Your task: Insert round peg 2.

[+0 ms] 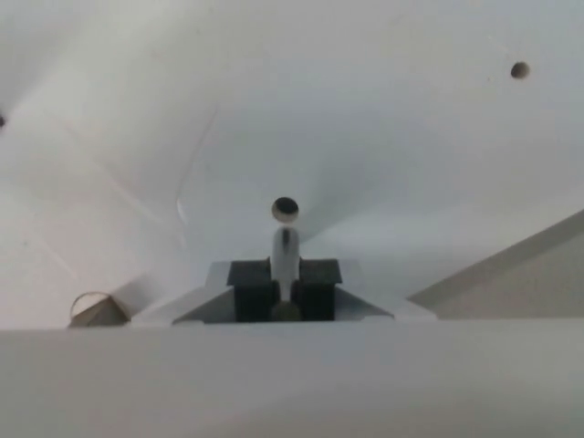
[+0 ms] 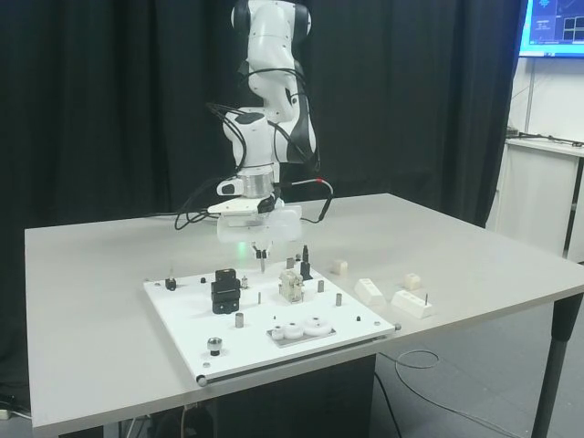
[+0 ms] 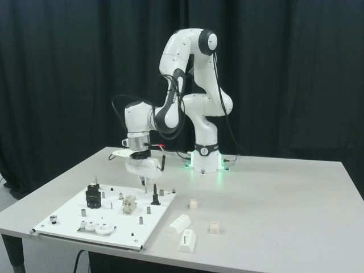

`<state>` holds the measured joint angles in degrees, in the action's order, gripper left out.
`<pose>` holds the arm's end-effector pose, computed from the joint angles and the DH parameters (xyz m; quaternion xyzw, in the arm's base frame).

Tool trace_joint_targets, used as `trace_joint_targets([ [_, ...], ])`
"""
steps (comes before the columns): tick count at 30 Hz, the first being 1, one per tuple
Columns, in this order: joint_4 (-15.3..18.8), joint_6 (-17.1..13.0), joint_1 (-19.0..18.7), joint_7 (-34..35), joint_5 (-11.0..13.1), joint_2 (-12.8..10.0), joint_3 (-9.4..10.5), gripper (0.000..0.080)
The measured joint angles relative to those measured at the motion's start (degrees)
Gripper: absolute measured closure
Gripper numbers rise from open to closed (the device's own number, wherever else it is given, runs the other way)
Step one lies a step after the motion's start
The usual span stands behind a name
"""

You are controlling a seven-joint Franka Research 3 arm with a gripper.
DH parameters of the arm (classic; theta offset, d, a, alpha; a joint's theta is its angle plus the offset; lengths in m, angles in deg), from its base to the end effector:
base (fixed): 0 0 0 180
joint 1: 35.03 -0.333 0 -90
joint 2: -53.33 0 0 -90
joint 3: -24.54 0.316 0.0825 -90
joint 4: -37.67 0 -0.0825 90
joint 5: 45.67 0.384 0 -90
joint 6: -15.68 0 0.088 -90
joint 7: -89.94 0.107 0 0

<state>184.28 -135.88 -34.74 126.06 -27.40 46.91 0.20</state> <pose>0.4041 -0.1986 0.2281 -0.7828 0.6201 0.0098 0.0510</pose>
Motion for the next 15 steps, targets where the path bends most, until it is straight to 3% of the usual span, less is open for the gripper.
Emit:
trace_joint_targets([
  [15, -0.01, -0.31, 0.00, -0.44, 0.68, -0.07, 0.00, 0.0743],
])
